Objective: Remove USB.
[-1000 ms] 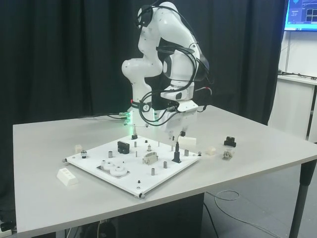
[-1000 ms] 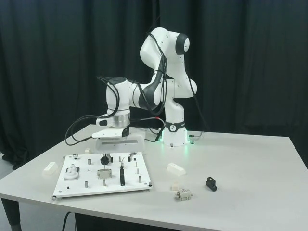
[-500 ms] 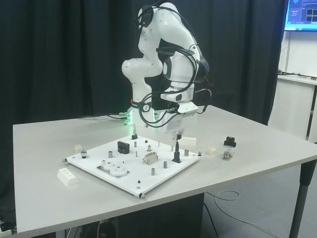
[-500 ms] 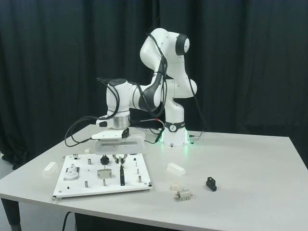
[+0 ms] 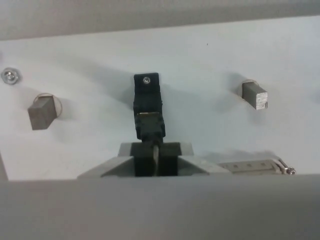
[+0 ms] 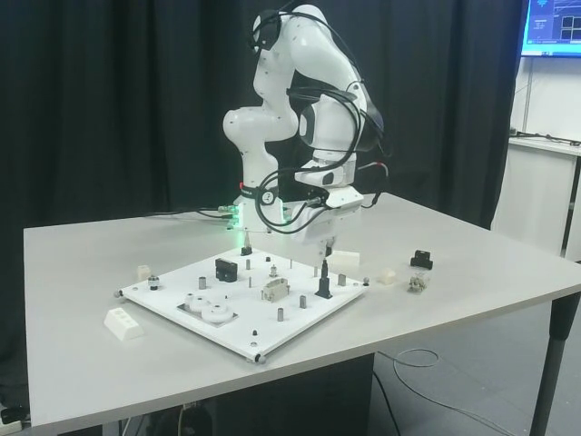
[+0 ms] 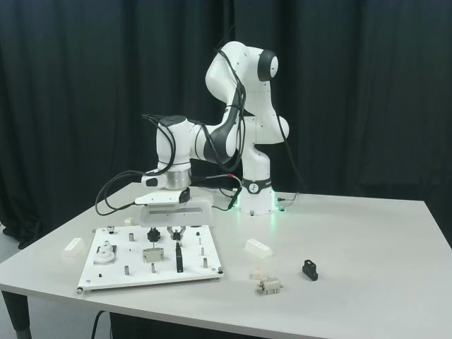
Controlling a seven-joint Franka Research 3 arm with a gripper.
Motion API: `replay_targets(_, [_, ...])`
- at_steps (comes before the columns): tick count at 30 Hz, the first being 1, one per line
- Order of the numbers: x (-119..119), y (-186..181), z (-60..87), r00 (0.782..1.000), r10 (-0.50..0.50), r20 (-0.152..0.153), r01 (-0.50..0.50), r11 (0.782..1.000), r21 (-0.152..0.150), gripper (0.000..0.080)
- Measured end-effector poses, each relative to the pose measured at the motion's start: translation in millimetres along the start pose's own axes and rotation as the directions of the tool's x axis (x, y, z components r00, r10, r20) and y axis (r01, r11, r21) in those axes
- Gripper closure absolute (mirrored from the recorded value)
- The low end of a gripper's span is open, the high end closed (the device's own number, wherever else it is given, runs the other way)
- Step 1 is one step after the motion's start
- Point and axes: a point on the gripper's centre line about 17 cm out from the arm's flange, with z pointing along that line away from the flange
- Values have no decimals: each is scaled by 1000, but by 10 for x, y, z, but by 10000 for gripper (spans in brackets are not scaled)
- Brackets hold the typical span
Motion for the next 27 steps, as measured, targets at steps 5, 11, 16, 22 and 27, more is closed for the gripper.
replay_targets(5, [1, -17, -7, 1000, -2, 2, 2, 1000, 2, 785])
replay_targets(11, [-4, -29, -21, 1000, -3, 7, 3, 1000, 7, 785])
replay_targets(16, [13, -24, -81, 1000, -3, 2, 3, 1000, 7, 788])
replay_targets(22, [18, -44, -262, 1000, -7, 0, 7, 1000, 15, 788])
replay_targets(27, [10, -55, -435, 1000, -14, 4, 14, 1000, 22, 793])
